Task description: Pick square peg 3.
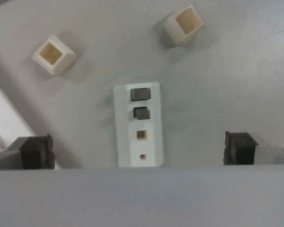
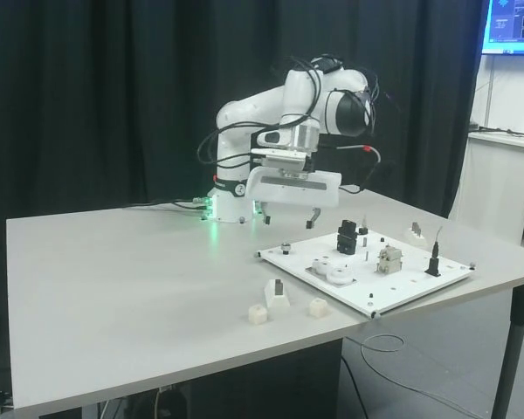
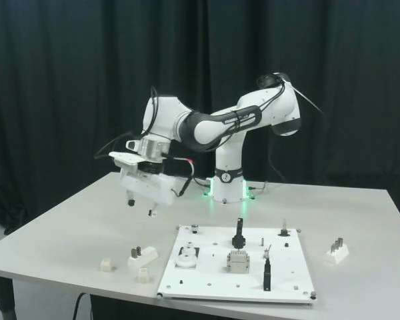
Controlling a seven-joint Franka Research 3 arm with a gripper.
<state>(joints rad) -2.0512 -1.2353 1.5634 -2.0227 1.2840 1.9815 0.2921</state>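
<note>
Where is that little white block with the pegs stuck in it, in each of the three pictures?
Wrist view: peg holder in the middle, between the two fingertips.
First room view: holder near the table's front edge, beside the white board.
Second room view: holder left of the board.
Shared landmark: two small hollow cubes flanking it.
</note>
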